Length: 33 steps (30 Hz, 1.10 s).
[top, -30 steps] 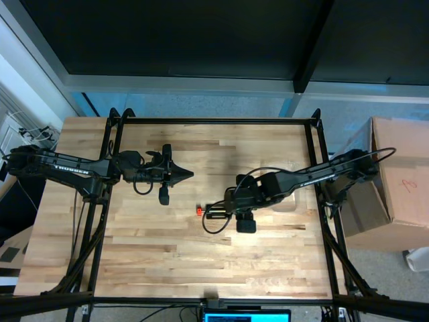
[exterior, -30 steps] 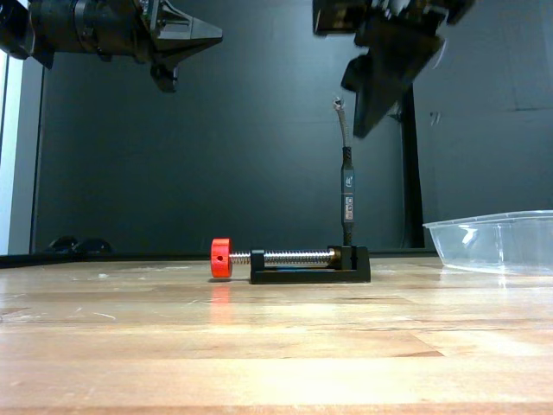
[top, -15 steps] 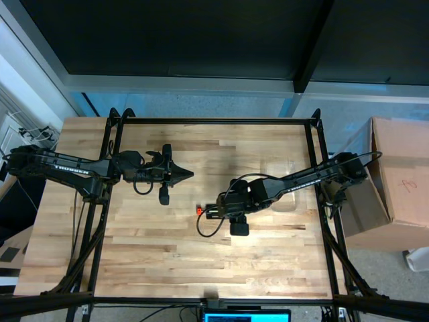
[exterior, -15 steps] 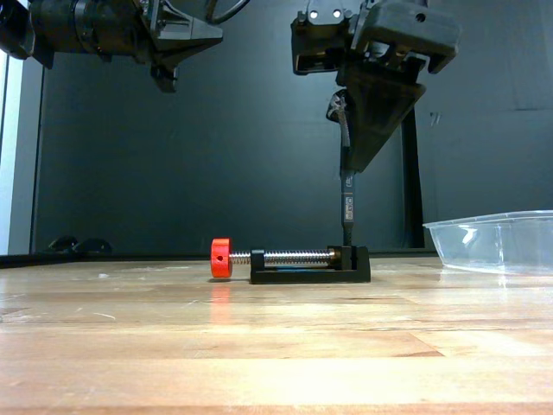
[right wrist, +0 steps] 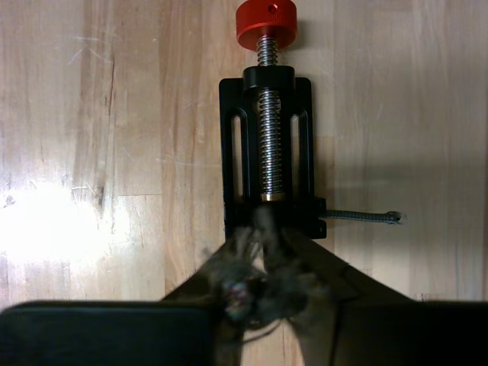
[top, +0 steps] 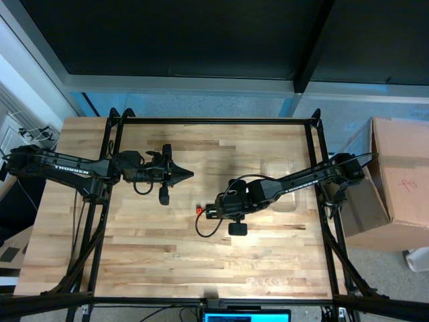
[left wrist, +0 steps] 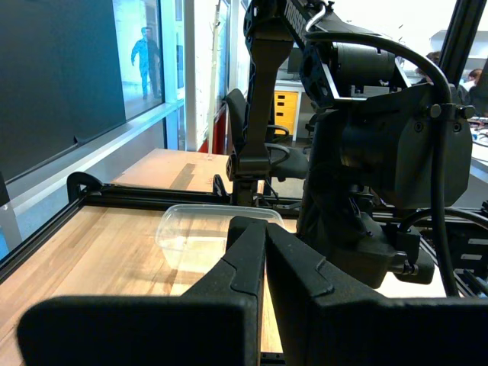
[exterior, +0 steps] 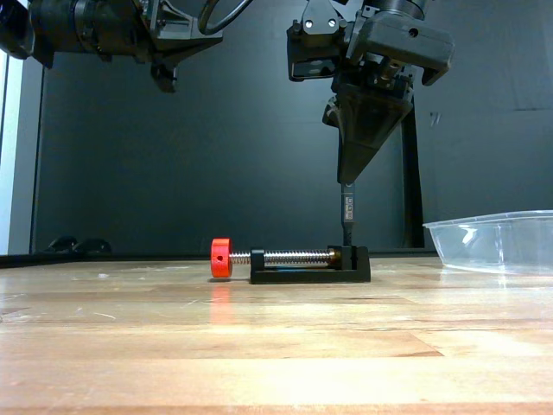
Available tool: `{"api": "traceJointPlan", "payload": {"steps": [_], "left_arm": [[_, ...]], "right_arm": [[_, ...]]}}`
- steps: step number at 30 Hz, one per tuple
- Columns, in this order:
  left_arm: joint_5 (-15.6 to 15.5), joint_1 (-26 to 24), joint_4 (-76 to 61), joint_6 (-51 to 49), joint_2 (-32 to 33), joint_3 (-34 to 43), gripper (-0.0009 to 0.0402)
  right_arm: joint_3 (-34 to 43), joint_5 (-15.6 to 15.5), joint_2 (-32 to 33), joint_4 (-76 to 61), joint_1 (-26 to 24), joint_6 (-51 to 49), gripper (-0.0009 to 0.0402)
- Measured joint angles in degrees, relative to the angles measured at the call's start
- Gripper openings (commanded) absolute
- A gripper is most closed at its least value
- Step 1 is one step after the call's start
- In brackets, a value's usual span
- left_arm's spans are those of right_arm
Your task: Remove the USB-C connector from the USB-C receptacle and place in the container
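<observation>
One USB-C connector (exterior: 348, 210) stands upright with its lower end seated in the receptacle at the right end of a black clamp fixture (exterior: 307, 275), which lies flat on the wooden table (top: 167, 248). A threaded screw runs along the fixture to a red knob (exterior: 221, 258) at its left end. The right gripper (exterior: 347, 177) points straight down and hangs directly over the connector, its tapered tip reaching the connector's upper end. From the right wrist camera the connector's frayed cable end (right wrist: 245, 290) is a blur close to the lens, with the fixture (right wrist: 229, 152) and knob (right wrist: 265, 21) beyond it. Whether this gripper is clamped on the connector or just around it cannot be told from these views. To the right of the fixture, near but apart from it, sits the clear plastic container (exterior: 501, 238), resting on the table. The left gripper (exterior: 216, 36) is held high over the left half of the table, well apart from the fixture, pointing level toward the right arm. Its two fingers (left wrist: 244, 252) are pressed together with nothing between them. A cardboard box (top: 399, 181) stands off the table's right edge.
</observation>
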Motion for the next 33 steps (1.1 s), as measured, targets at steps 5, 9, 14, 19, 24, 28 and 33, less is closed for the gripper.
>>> {"api": "traceJointPlan", "payload": {"steps": [5,9,14,19,24,28,33], "left_arm": [[0.0,0.0,0.0,0.0,0.0,0.0,0.0],[0.0,0.0,0.0,0.0,0.0,0.0,0.0],[0.0,0.0,0.0,0.0,0.0,0.0,0.0],[0.0,0.0,0.0,0.0,0.0,0.0,0.0],[0.0,0.0,0.0,0.0,0.0,0.0,0.0],[0.0,0.0,0.0,0.0,0.0,0.0,0.0],[0.0,0.0,0.0,0.0,0.0,0.0,0.0]], "right_arm": [[0.0,0.0,-0.1,0.0,0.0,0.0,0.0004],[0.0,-0.1,-0.3,-0.1,0.0,-0.1,-0.0002],[-0.2,-0.3,-1.1,-0.3,0.0,0.0,0.0],[0.0,-0.2,-3.6,0.0,0.0,0.1,0.0],[-0.1,-0.3,-5.1,-0.3,0.0,0.1,0.0],[-0.1,-0.3,-6.7,-0.4,0.0,0.1,0.0],[-0.1,-3.9,-8.1,-1.9,-0.6,-0.9,0.0]]}}
